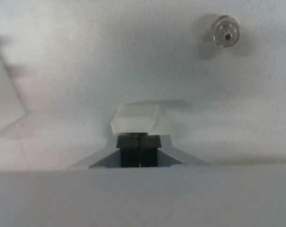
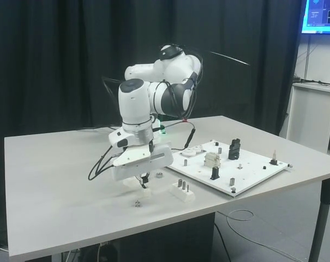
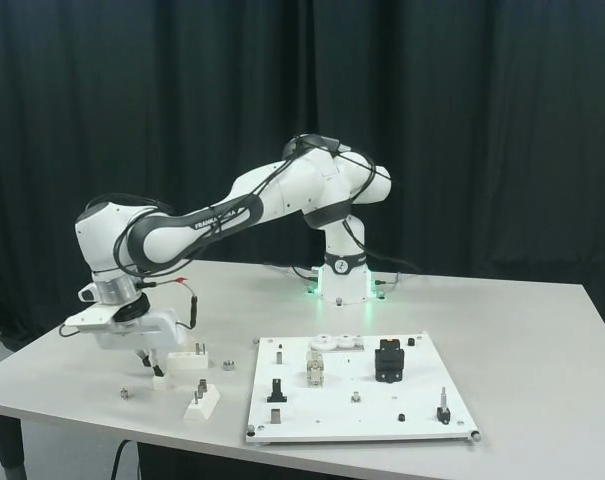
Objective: Pick USB.
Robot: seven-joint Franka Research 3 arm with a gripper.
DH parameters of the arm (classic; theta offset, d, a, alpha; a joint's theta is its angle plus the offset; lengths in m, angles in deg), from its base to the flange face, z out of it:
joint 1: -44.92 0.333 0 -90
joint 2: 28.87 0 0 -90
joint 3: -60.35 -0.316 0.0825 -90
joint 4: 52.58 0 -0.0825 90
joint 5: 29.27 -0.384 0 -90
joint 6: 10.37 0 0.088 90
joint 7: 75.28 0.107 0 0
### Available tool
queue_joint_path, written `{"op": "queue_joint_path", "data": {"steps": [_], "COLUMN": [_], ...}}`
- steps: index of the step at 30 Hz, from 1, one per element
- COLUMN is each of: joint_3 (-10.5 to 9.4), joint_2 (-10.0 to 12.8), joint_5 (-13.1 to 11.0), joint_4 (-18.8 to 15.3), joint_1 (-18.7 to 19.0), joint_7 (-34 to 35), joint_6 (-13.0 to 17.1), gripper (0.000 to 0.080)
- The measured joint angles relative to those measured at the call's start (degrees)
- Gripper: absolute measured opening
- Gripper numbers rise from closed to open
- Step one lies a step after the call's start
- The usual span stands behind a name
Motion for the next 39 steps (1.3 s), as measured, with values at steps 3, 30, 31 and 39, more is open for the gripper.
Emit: {"op": "queue_joint_path", "data": {"steps": [3,30,31,39], "joint_3": [0.01,0.5,0.49,0.44], "joint_2": [-0.6,-1.6,-1.6,-1.6], "joint_5": [0.7,3.6,3.6,3.7], "joint_4": [1.1,12.8,13.0,13.7], "joint_1": [-0.5,-6.0,-6.1,-6.4], "joint_7": [0.5,5.3,5.4,6.2], "joint_6": [-0.7,-7.2,-7.3,-7.4], "gripper": [0.0001,0.027,0.027,0.0755]}}
